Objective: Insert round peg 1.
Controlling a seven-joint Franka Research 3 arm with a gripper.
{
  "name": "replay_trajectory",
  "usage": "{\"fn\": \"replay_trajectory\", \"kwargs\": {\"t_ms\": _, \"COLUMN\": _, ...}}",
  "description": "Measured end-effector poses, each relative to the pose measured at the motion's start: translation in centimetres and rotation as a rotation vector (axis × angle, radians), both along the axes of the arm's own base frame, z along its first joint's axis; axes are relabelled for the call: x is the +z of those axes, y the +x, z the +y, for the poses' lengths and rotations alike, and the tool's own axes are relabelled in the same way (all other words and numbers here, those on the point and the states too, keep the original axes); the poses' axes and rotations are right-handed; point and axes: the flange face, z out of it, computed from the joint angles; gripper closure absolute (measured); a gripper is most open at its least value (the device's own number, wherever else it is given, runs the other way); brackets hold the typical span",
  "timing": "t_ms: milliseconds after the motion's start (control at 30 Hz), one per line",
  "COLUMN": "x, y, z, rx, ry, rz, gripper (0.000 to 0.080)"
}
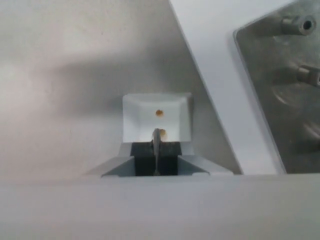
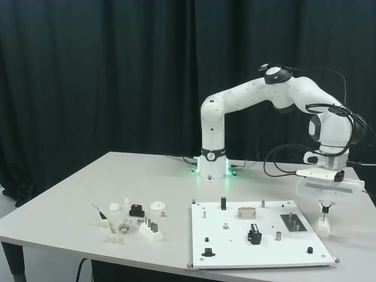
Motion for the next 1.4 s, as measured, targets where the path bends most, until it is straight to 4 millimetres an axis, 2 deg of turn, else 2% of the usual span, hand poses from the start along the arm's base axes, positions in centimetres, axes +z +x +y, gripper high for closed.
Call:
{"fn": "replay_trajectory", "kwargs": {"t_ms": 833, "x": 0.6, "y": -0.3, "z": 0.7, "rx": 0.008, "ry": 0.005, "rz": 0.013, "gripper": 0.0786}}
{"fn": "replay_trajectory", "kwargs": {"t_ms": 1400, "x": 1.2, "y": 0.1, "z": 0.0, "rx": 0.029, "ry": -0.043, "rz": -0.006, "gripper": 0.0786}}
